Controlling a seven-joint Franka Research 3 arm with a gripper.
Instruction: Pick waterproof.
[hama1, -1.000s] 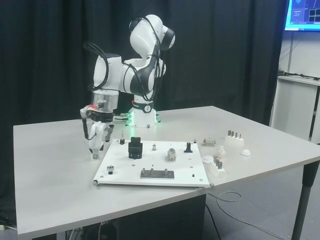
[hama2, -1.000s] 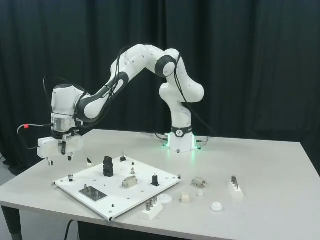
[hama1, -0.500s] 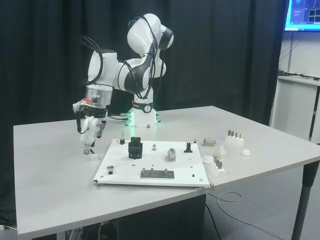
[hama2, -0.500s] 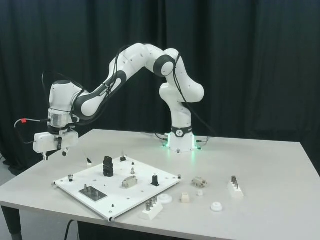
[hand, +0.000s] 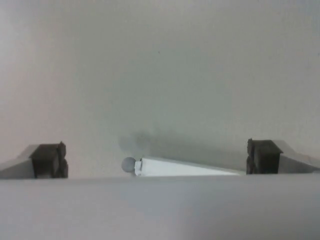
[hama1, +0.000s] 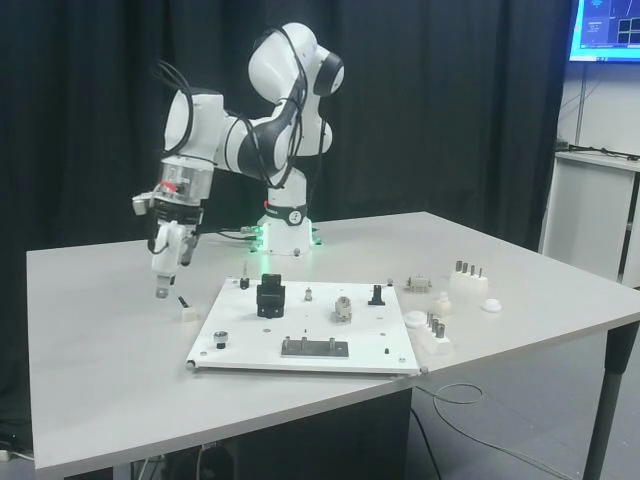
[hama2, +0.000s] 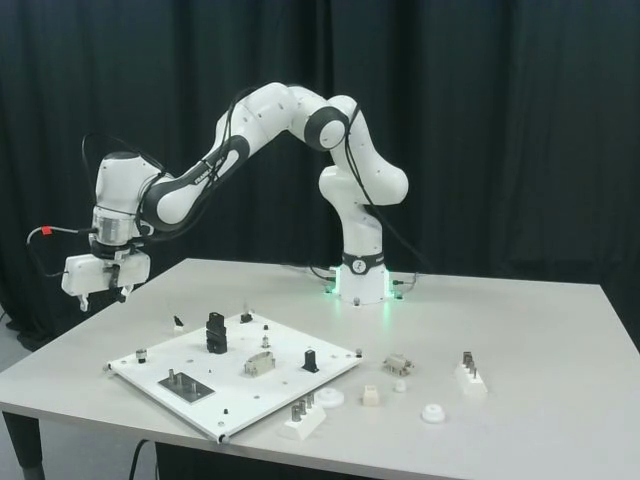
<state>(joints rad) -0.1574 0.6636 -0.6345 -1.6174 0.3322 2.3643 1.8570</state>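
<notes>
Gripper status: the 2 fingers stand wide apart, near full opening, and hold nothing. In the wrist view only bare grey table and 1 corner of the white board show between the fingertips. A small round grey foot sits at that corner.

Gripper position: it hangs in the air above the table, fingertips pointing down and clear of the surface. In the first room view it sits at about 11 o'clock from the waterproof part, near it but not touching. In the second room view the gripper sits at about 10 o'clock from the same part.

Waterproof part position: a small white piece with a black top, resting on the table. It lies just beside the board, off the board's edge. In the first room view it is at 9 o'clock from the black block mounted on the board.

Arm: white, bolted at the back of the table, with a green light at its base.

Board: carries several small fixtures, the black block among them.

Other items: 1 group of white parts lies on the table at 3 o'clock from the board, well apart from the gripper.
</notes>
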